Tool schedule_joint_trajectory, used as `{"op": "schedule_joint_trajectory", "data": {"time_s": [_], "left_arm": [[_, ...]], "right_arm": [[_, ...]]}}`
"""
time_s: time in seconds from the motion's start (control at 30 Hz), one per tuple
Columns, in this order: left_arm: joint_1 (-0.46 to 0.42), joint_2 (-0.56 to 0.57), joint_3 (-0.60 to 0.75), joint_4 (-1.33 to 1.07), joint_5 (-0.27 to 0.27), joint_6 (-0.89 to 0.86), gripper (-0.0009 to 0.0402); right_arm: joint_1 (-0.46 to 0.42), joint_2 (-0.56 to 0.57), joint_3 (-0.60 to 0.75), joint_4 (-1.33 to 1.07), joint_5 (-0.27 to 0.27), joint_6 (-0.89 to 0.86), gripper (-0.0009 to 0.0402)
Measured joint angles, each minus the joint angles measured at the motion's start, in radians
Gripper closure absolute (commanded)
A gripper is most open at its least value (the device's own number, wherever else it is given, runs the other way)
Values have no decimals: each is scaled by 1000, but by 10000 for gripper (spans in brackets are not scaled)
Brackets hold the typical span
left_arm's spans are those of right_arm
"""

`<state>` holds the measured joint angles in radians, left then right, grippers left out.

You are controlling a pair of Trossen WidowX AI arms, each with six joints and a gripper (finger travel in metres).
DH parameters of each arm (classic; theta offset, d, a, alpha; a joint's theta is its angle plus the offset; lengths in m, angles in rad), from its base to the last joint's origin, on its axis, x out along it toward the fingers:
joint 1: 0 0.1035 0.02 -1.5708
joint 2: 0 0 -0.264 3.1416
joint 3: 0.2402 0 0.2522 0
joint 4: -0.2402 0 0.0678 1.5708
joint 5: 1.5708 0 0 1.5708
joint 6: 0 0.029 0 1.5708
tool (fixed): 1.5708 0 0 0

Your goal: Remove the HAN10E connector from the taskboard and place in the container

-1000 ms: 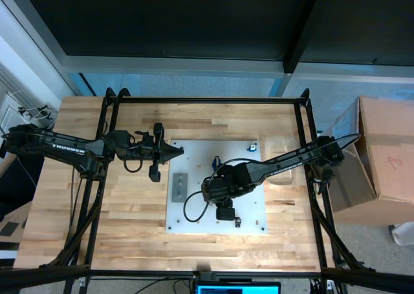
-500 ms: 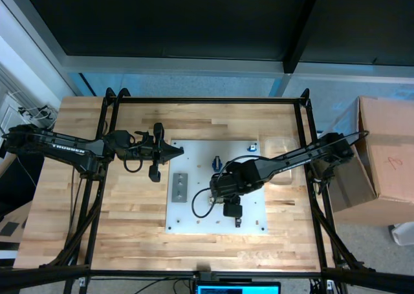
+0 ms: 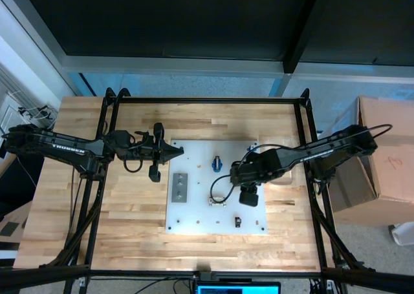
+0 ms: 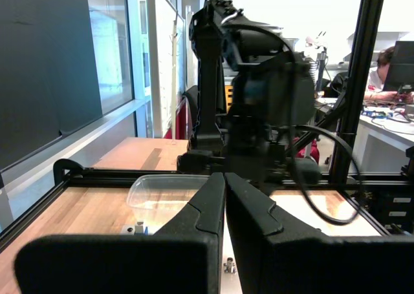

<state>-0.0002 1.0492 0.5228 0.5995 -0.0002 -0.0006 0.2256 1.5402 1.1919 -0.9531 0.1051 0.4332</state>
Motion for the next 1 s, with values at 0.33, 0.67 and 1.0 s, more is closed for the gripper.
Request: {"op": "schedule_joint_trajectory", "data": {"time_s": [0.33, 0.67, 1.0], "left_arm": [[0, 0, 0, 0, 0, 0, 393], [0, 0, 0, 0, 0, 0, 393], [0, 0, 0, 0, 0, 0, 393]], "right_arm": [[-79, -199, -190, -22, -1, 0, 384], [-176, -346, -321, -62, 0, -63, 384], [-260, -424, -381, -97, -1, -164, 384]]}}
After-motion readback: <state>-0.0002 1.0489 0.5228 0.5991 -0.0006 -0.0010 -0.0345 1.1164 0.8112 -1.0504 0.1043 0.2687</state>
